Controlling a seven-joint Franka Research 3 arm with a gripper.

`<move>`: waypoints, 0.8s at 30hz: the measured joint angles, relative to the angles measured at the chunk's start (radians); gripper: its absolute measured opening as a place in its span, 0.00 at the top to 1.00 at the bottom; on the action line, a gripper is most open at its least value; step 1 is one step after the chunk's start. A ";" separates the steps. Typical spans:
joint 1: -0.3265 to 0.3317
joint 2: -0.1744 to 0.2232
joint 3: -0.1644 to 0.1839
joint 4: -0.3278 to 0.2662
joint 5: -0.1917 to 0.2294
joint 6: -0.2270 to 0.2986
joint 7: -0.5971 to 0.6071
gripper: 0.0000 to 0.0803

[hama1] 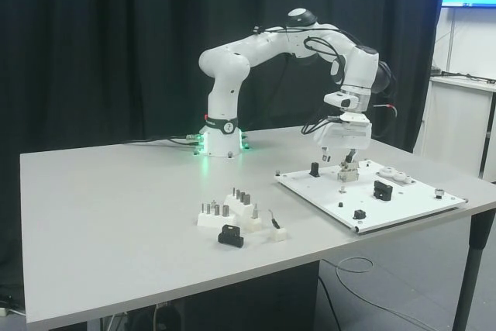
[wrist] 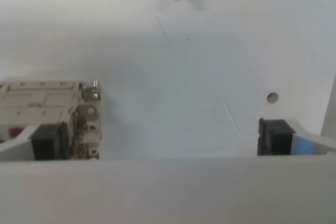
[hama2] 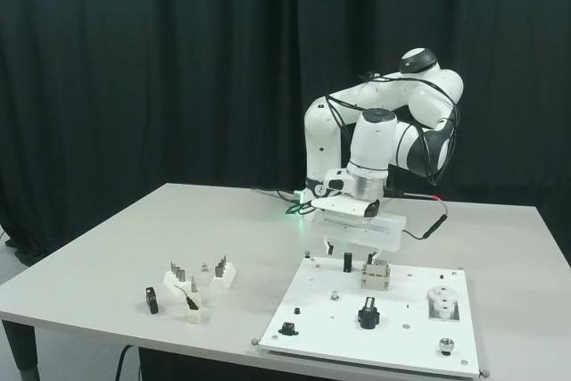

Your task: Insert waterproof.

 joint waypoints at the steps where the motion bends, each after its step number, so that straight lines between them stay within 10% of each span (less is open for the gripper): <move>1: 0.000 0.000 0.000 0.000 0.000 0.000 0.000 0.00; 24: 0.000 0.000 0.000 -0.001 0.000 -0.008 0.000 0.00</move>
